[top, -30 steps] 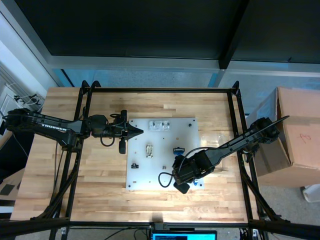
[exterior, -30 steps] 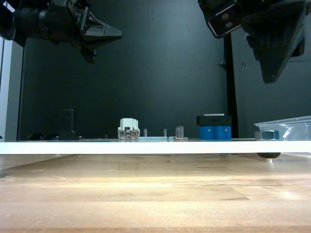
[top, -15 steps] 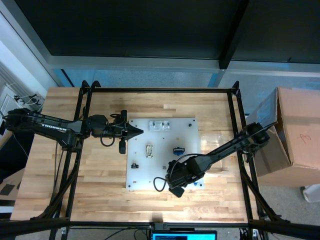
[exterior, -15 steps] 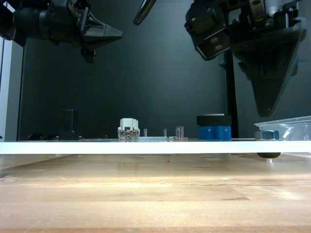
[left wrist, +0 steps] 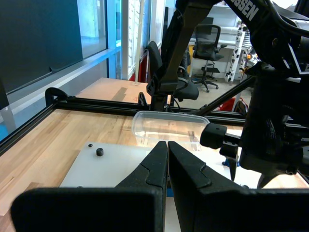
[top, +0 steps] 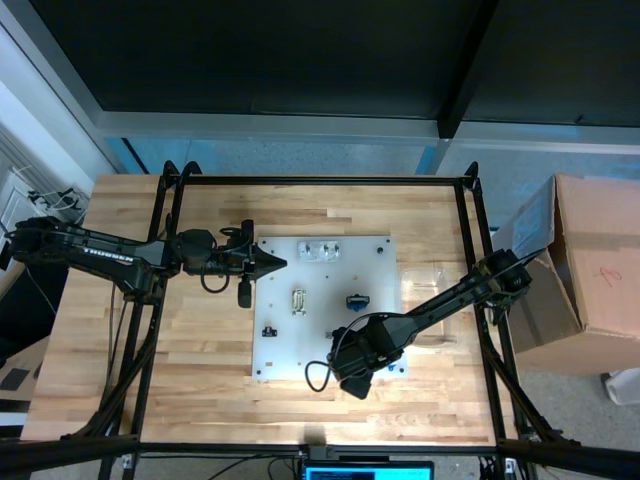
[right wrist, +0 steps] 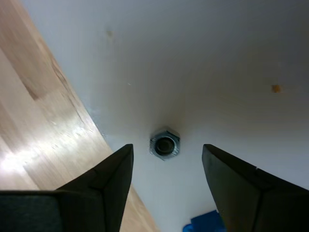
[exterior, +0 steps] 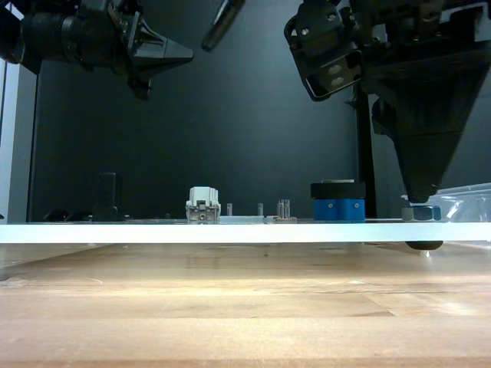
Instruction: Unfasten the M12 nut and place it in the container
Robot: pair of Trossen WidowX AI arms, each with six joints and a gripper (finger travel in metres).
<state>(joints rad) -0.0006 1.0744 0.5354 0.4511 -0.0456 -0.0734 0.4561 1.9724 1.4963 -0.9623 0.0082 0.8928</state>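
Right wrist view: I see the silver M12 nut [right wrist: 164,144] on its stud, flat against the white board [right wrist: 217,58] near the board's edge. It is framed by the spread fingers of the right gripper [right wrist: 166,147], which do not touch it. In the low view that gripper's tips hang just above the nut. The clear container [top: 425,275] sits just beside the board's right edge. The left gripper [top: 278,264] hovers high over the board's far left edge, fingers pressed together, empty.
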